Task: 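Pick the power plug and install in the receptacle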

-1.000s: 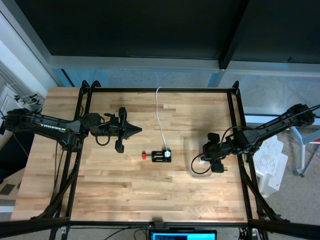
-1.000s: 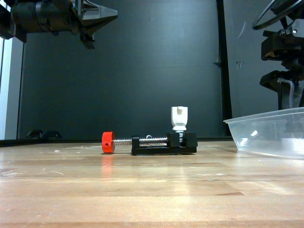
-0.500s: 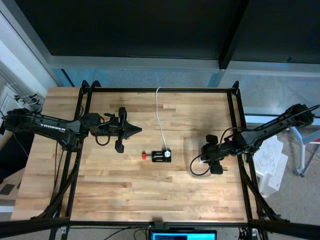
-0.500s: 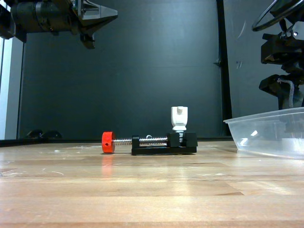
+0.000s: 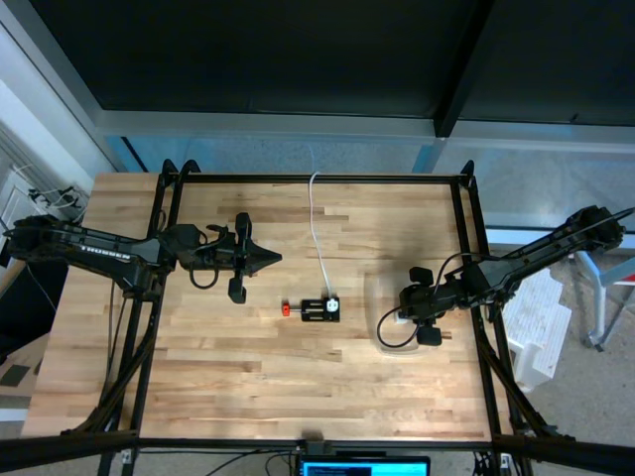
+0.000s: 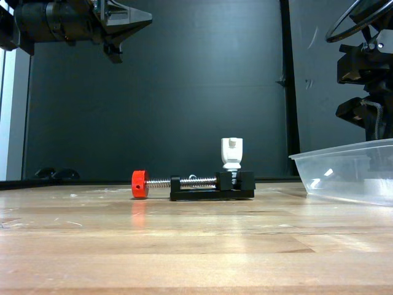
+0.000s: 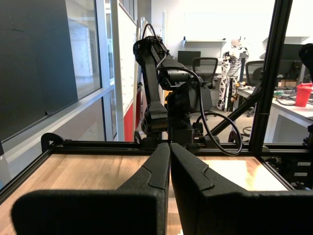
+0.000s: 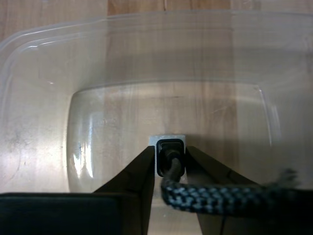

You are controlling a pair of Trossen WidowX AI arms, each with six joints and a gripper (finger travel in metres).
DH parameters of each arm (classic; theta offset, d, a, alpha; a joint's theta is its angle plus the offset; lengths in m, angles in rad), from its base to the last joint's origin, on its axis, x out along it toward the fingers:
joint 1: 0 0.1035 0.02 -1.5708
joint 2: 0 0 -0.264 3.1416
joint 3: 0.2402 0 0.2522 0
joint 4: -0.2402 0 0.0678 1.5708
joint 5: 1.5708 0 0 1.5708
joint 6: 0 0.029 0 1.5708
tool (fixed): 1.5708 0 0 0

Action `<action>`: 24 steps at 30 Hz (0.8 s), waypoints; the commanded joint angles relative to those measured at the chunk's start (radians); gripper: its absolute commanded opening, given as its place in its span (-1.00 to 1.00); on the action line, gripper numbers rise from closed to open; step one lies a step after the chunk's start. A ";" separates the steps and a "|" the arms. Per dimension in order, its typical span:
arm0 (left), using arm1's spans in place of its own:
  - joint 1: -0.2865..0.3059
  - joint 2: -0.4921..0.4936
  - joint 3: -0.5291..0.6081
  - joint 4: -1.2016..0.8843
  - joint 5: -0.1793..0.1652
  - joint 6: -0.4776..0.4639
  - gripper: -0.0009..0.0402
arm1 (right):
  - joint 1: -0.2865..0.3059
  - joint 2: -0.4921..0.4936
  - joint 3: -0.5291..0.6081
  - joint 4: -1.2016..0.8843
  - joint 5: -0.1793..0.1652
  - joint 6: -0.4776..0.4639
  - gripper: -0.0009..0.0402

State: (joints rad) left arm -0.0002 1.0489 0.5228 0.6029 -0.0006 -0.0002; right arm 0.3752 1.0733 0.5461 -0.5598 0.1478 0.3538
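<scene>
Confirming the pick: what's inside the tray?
The plug, gripped by the right gripper, against a white block. The braided cable covers what lies beneath. The left gripper, shut, hangs over the table's left.

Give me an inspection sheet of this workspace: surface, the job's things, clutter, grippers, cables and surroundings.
Surface: wooden tabletop inside a black frame.
Job's things: power plug inside the clear tray; receptacle upright in the black clamp with red knob.
Clutter: small white block in the tray, just behind the plug.
Grippers: left gripper shut, held high over the table's left side; right gripper down in the tray, shut on the power plug.
Cables: white cable runs from the receptacle to the far edge; braided cable leaves the plug.
Surroundings: dark panel behind; screen at the near edge.
</scene>
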 commanded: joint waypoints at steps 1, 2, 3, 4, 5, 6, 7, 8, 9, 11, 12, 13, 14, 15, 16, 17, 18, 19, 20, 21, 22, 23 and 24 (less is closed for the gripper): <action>0.000 0.000 0.000 0.000 0.000 0.000 -0.96 | 0.000 0.000 0.000 0.002 0.019 0.006 -0.71; 0.000 0.000 0.000 0.000 0.000 0.000 -0.96 | 0.000 0.000 0.000 0.002 0.018 0.006 -0.76; 0.000 0.000 0.000 0.000 0.000 0.000 -0.96 | 0.000 0.000 0.000 0.002 0.018 0.006 -0.80; 0.000 0.000 0.000 0.000 0.000 0.000 -0.96 | 0.000 0.000 0.000 0.003 0.018 0.006 -0.84; 0.000 0.000 0.000 0.000 0.000 0.000 -0.96 | 0.000 0.000 0.000 0.004 0.018 0.006 -0.88; 0.000 0.000 0.000 0.000 0.000 0.000 -0.96 | 0.000 0.000 0.000 0.004 0.018 0.006 -0.93; 0.000 0.000 0.000 0.000 0.000 0.000 -0.96 | 0.000 0.000 0.000 0.005 0.018 0.006 -0.97; 0.000 0.000 0.000 0.000 0.000 0.000 -0.96 | 0.000 0.000 0.000 0.005 0.018 0.006 -0.97; 0.000 0.000 0.000 0.000 0.000 0.000 -0.96 | 0.000 -0.001 0.000 0.005 0.017 0.006 -0.95; 0.000 0.000 0.000 0.000 0.000 0.000 -0.96 | 0.001 -0.004 0.000 0.004 0.017 0.006 -0.94; 0.000 0.000 0.000 0.000 0.000 0.000 -0.96 | 0.001 -0.006 0.000 0.004 0.017 0.006 -0.94; 0.000 0.000 0.000 0.000 0.000 0.000 -0.96 | 0.002 -0.008 0.000 0.004 0.017 0.005 -0.94; 0.000 0.000 0.000 0.000 0.000 0.000 -0.96 | 0.002 -0.012 0.000 0.004 0.017 0.005 -0.96; 0.000 0.000 0.000 0.000 0.000 0.000 -0.96 | 0.002 -0.015 0.000 0.003 0.017 0.005 -0.96; 0.000 0.000 0.000 0.000 0.000 0.000 -0.96 | 0.002 -0.019 0.000 0.003 0.017 0.005 -0.96; 0.000 0.000 0.000 0.000 0.000 0.000 -0.96 | 0.002 -0.024 0.000 0.001 0.017 0.005 -0.95; 0.000 0.000 0.000 0.000 0.000 0.000 -0.96 | 0.002 -0.030 0.000 -0.001 0.017 0.005 -0.95; 0.000 0.000 0.000 0.000 0.000 0.000 -0.96 | 0.002 -0.036 0.000 -0.003 0.017 0.006 -0.95; 0.000 0.000 0.000 0.000 0.000 0.000 -0.96 | 0.002 -0.041 0.002 -0.007 0.017 0.006 -0.96; 0.000 0.000 0.000 0.000 0.000 0.000 -0.96 | 0.002 -0.047 0.006 -0.013 0.017 0.006 -0.96; 0.000 0.000 0.000 0.000 0.000 0.000 -0.96 | 0.002 -0.051 0.014 -0.023 0.017 0.006 -0.96; 0.000 0.000 0.000 0.000 0.000 0.000 -0.96 | 0.002 -0.053 0.022 -0.032 0.017 0.005 -0.96; 0.000 0.000 0.000 0.000 0.000 0.000 -0.96 | 0.002 -0.058 0.031 -0.042 0.017 0.005 -0.96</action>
State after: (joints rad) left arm -0.0002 1.0489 0.5224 0.6029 -0.0010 -0.0002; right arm 0.3771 1.0203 0.5621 -0.5907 0.1650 0.3599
